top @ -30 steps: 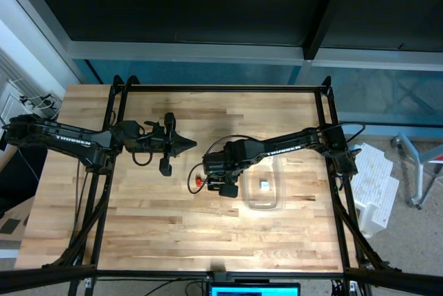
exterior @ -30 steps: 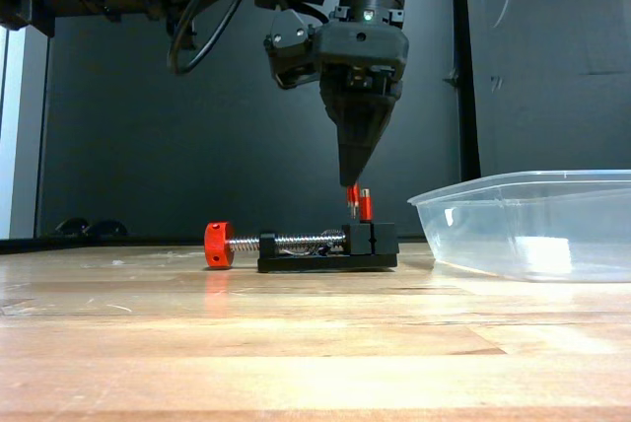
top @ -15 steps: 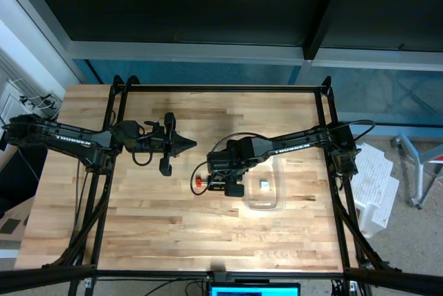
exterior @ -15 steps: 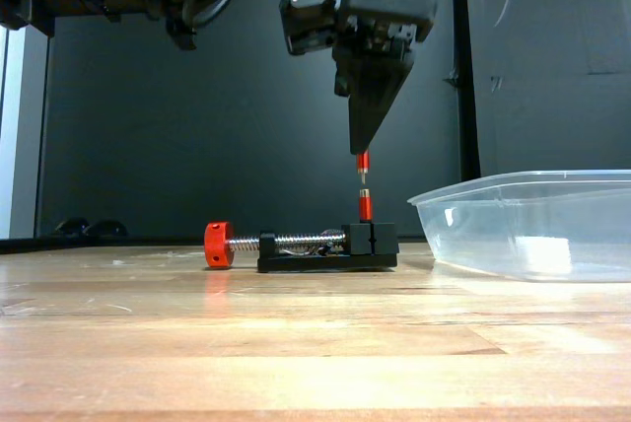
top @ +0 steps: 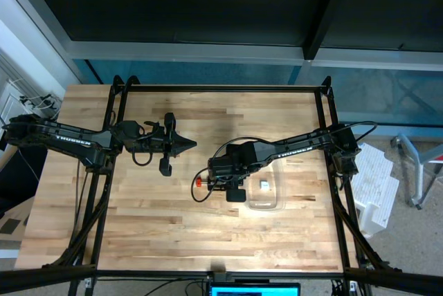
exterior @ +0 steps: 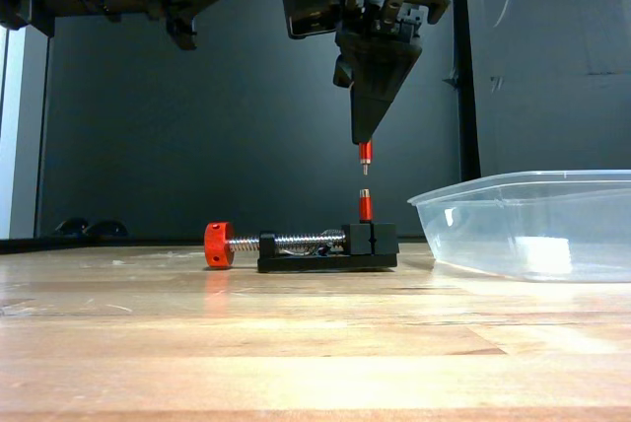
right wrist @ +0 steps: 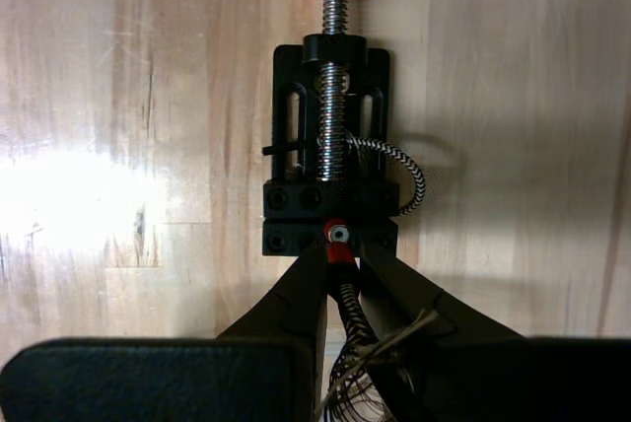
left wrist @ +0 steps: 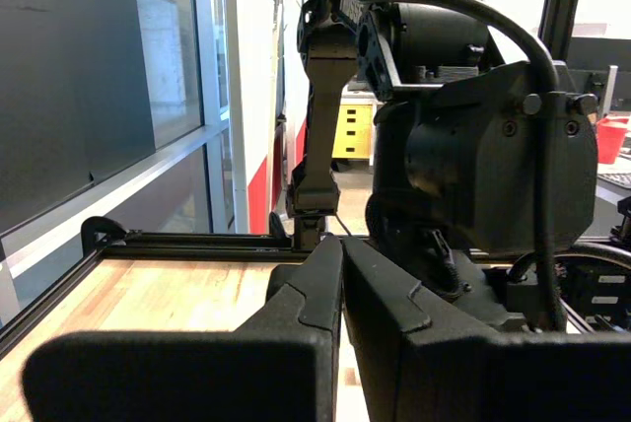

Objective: Pick the rca connector and install on the hub

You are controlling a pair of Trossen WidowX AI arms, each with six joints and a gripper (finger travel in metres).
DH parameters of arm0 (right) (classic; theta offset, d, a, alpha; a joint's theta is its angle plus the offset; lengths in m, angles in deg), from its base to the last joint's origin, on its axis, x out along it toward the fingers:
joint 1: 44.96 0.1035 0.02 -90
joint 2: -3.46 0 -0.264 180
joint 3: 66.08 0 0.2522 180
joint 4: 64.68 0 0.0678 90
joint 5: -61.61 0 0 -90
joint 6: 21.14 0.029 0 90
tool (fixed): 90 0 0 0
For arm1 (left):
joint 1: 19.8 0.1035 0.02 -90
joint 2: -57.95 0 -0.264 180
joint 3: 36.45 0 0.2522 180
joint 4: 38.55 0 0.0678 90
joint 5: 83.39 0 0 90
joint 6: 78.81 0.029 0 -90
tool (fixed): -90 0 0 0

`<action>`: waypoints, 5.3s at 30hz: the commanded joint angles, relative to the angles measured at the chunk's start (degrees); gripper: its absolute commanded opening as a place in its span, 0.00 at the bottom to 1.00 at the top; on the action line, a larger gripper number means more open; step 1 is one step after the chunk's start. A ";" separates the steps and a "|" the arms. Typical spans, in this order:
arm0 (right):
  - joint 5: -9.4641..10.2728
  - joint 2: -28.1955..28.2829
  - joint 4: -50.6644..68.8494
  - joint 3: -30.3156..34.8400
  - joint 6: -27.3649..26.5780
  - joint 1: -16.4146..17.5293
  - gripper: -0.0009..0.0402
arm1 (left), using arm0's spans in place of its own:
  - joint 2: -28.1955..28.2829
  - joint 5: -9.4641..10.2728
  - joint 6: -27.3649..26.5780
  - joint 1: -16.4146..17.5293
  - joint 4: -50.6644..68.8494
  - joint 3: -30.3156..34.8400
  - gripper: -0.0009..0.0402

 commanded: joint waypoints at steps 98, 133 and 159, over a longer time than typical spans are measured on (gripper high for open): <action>-0.09 -9.55 -9.40 -9.05 0.72 0.00 0.48 | 0.02 -0.02 0.02 0.00 -0.02 0.02 0.02; 0.61 -45.75 -72.50 -54.16 -2.58 -5.16 0.19 | 0.02 -0.02 0.00 0.02 0.00 0.02 0.02; 6.23 -55.82 -91.10 -68.37 -3.74 -11.06 0.02 | 0.02 -0.02 0.02 0.00 0.00 0.02 0.02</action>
